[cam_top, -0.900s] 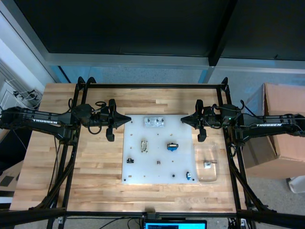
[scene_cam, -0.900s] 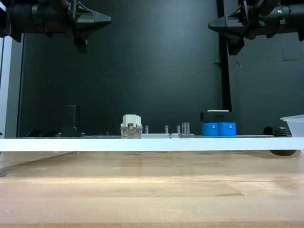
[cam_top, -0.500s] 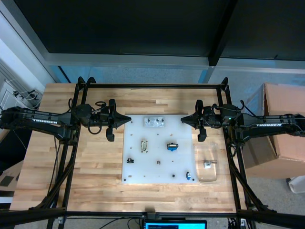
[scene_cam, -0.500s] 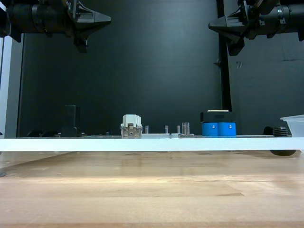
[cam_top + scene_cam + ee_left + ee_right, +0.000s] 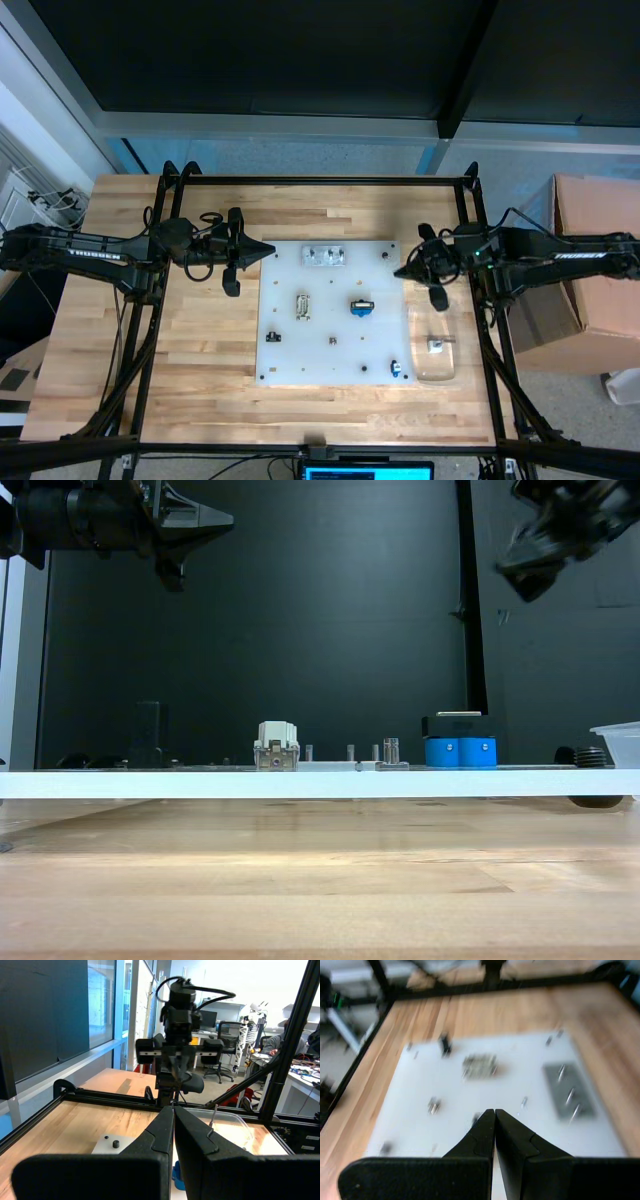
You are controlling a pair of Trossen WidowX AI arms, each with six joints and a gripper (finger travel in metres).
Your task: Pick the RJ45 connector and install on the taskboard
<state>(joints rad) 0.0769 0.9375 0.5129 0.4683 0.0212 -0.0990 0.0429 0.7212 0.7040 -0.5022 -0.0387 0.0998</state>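
There: connector (image 5: 435, 345) in tray (image 5: 441, 369), both hands (image 5: 271, 252) (image 5: 399, 272) aloft.

The white taskboard (image 5: 335, 335) lies mid-counter (image 5: 200, 350). The left gripper (image 5: 270, 253) hangs just off the board's far left corner, its fingers drawn together to a point. The right gripper (image 5: 399, 272) sits over the board's right edge, fingers likewise together, and holds nothing. Just beside the board's right edge stands a clear tray (image 5: 437, 372), where the RJ45 connector (image 5: 435, 346) lies free.

"TROSSEN" lettering on left arm (image 5: 78, 254), right arm (image 5: 572, 256)
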